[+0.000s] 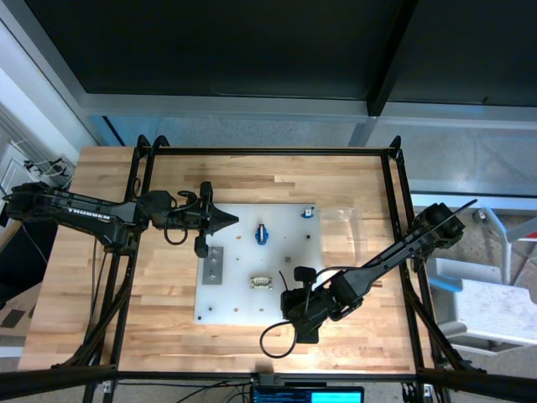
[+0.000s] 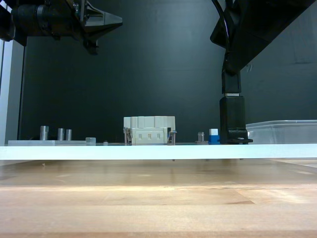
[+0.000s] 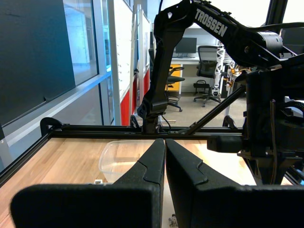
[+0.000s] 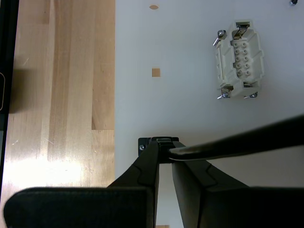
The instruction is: Remove the USB connector from the USB hub and place in the container
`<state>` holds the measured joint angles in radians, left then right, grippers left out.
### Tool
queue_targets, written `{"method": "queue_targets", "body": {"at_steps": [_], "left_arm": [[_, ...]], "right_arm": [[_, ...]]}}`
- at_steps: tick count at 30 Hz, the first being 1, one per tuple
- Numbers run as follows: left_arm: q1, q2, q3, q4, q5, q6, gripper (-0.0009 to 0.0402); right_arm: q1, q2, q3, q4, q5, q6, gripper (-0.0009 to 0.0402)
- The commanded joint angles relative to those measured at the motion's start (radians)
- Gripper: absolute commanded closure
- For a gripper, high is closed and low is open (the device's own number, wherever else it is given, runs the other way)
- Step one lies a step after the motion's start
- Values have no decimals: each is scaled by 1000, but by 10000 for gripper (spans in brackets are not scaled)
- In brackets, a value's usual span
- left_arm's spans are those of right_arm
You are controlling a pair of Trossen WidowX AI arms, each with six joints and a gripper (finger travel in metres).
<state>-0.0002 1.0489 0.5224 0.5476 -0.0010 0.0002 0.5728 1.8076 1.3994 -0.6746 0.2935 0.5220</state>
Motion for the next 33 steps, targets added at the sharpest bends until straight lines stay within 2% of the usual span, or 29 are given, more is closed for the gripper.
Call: {"method": "queue_targets", "body": {"at_steps": [1,10,15,21,27,30,33], "left_arm": [[0,0,0,0,0,0,392],[0,0,0,0,0,0,392],[0,0,0,0,0,0,392],[0,0,0,0,0,0,392],[0,0,0,0,0,0,392],[0,0,0,1,0,0,392],[0,0,0,0,0,0,392]], "right_arm": [[-9,1,0,-3,-8,3,393],[-21,24,35,-51,-9,-20,393],[-31,65,104,-104,-33,-58,393],[-33,84,129,-143,-50,-58,393],[-29,77,120,-141,-50,-27,393],[-23,69,106,-130,-48,-5,393],[-13,57,90,-113,-4,3,393]]}}
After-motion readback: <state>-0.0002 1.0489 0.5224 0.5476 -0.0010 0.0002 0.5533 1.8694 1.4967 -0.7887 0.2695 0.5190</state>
